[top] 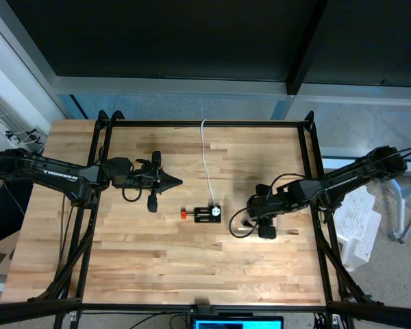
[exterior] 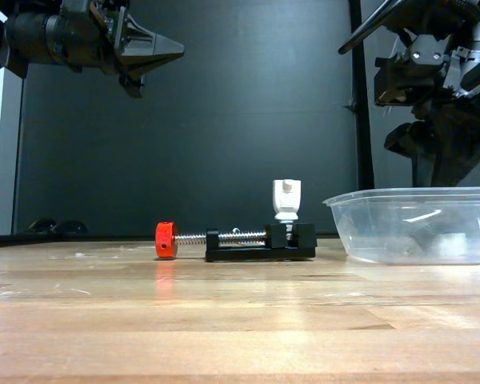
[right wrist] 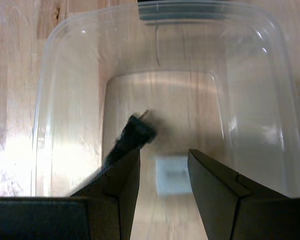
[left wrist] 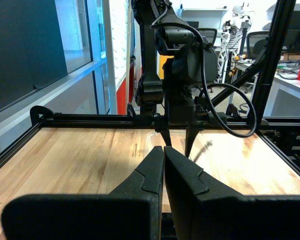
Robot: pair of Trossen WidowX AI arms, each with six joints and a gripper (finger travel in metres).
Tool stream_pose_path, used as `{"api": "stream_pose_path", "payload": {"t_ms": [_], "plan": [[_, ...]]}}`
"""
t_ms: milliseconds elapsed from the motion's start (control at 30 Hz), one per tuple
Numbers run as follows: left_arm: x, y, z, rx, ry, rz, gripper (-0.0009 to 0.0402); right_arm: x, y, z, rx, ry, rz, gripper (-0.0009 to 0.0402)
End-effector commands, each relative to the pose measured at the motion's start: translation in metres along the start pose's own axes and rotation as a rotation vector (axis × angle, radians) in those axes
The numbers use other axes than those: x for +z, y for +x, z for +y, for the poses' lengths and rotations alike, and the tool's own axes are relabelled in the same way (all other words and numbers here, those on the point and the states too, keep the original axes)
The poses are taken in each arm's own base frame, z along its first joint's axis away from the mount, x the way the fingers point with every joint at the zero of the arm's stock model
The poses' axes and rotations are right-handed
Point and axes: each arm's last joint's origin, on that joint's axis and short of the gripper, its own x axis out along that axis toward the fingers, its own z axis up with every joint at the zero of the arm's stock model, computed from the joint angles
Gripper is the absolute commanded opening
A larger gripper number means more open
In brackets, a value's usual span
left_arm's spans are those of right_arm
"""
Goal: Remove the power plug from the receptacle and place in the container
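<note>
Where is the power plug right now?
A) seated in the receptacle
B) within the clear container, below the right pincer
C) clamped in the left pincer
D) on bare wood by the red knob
B: the power plug shows within the container under the open right pincer; the receptacle has nothing plugged in, and the left pincer hangs shut above the table.

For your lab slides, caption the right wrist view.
Right gripper, open, hangs over the container, power plug blurred below it; left gripper shut, raised over the table's left.
</note>
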Motion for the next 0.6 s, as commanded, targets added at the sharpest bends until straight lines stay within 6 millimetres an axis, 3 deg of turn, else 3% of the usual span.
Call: {"api": "stream_pose_path", "payload": {"t_ms": [33,467,600], "plan": [[0.000,0.000,0.000,0.000,0.000,0.000,0.0000,-0.003,-0.005,-0.001,-0.004,-0.001,0.016,0.0130],[0.000,0.000,0.000,0.000,0.000,0.000,0.0000,-0.006,-0.010,-0.002,-0.006,0.017,0.023,0.0130],[0.000,0.000,0.000,0.000,0.000,0.000,0.0000,0.001,-0.015,-0.001,0.001,0.026,-0.005,0.0130]]}}
